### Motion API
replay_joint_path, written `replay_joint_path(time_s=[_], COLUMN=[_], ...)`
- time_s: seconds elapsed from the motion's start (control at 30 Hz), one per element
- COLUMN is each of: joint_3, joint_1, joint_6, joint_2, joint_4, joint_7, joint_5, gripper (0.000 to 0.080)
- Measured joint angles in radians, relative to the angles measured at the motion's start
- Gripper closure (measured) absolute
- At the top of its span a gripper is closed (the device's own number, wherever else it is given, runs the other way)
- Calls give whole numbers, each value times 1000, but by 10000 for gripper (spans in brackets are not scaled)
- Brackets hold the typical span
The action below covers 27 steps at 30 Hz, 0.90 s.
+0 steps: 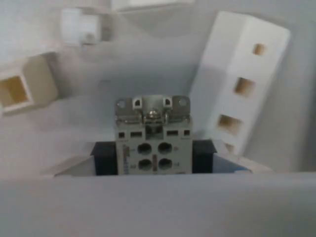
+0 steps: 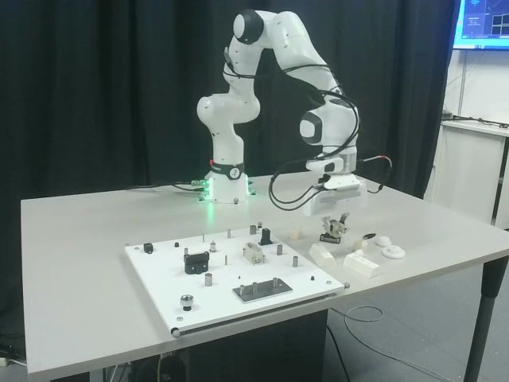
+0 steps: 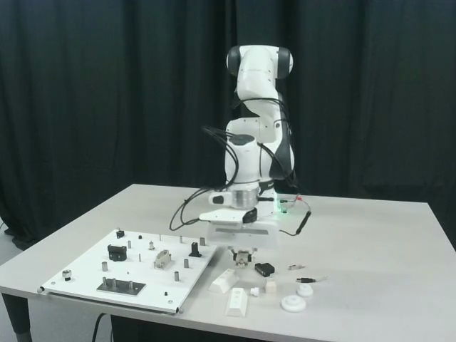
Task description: Place waterproof.
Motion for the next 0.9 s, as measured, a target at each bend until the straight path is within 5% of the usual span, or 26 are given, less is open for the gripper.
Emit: replay_joint_path(time_s=[0.43,0.9], joint_3=[-2,-1], joint_1=[10,11], joint_6=[139,147], joint_2=[73,87], joint_4=[1,11], joint_7=[13,13], joint_5=[-5,-7], gripper=[491,491])
